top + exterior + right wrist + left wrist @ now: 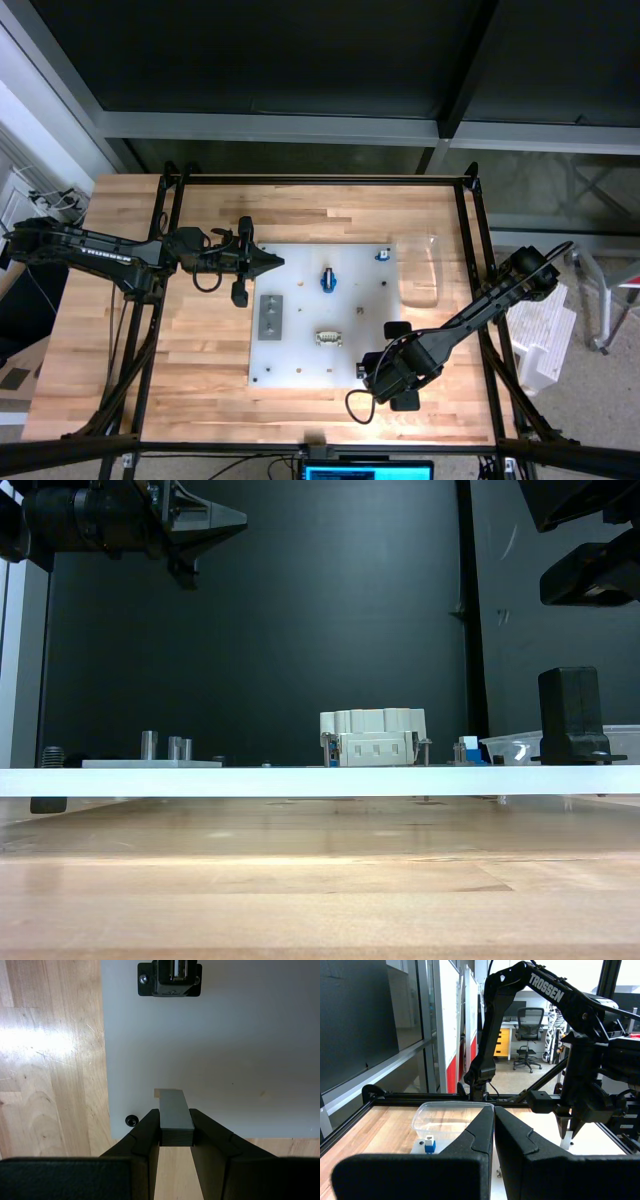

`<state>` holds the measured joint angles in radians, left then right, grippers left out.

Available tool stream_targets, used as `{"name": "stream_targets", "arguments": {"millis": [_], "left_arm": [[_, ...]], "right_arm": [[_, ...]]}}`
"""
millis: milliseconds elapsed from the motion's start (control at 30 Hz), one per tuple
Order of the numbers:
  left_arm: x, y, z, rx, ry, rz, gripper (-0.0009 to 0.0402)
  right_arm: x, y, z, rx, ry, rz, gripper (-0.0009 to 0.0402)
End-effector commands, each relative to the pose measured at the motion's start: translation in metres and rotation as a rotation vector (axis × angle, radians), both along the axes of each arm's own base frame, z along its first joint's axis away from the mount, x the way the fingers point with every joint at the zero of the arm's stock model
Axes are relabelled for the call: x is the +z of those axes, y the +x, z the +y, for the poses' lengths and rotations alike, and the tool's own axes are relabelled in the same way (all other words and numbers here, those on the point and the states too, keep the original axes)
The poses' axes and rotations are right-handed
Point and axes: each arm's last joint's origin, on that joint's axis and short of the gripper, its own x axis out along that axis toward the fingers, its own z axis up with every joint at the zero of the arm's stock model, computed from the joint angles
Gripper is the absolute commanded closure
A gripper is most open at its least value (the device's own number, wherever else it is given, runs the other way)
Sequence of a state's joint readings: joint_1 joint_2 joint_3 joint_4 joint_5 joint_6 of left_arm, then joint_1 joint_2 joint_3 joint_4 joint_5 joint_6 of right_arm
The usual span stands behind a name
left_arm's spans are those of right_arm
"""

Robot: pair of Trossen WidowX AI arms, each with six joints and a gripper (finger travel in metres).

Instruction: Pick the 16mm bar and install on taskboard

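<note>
One view alone, the right wrist's, shows me the 16mm bar [175,1119] pinched in the right hand [174,1112] over the taskboard's [225,1050] near right corner; from above, that hand hides it. My left hand [274,262] hangs level, fingers pressed together, at the board's far left edge, high above the desk [200,345].

The left gripper [205,522] is seen high up, its fingers drawn together to a point. Well below it, a grey block [150,764] lies on the taskboard [300,781]. The right gripper [592,575] is seen above a black block [571,715]. Lower down, between the two grippers, a silver connector [373,737] is seated on the board.
</note>
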<state>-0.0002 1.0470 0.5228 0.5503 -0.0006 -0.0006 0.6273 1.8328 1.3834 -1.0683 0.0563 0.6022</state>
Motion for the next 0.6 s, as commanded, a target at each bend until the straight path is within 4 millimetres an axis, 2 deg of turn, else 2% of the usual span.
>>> {"name": "stream_targets", "arguments": {"millis": [33,600], "left_arm": [[0.0,0.0001,0.0001,0.0,0.0,0.0,0.0393],[0.0,0.0001,0.0,0.0,0.0,0.0,0.0393]], "right_arm": [[-0.0005,-0.0003,0.0,0.0,-0.001,0.001,0.0389],[-0.0056,-0.0004,0.0007,-0.001,-0.003,0.012,0.0389]]}}
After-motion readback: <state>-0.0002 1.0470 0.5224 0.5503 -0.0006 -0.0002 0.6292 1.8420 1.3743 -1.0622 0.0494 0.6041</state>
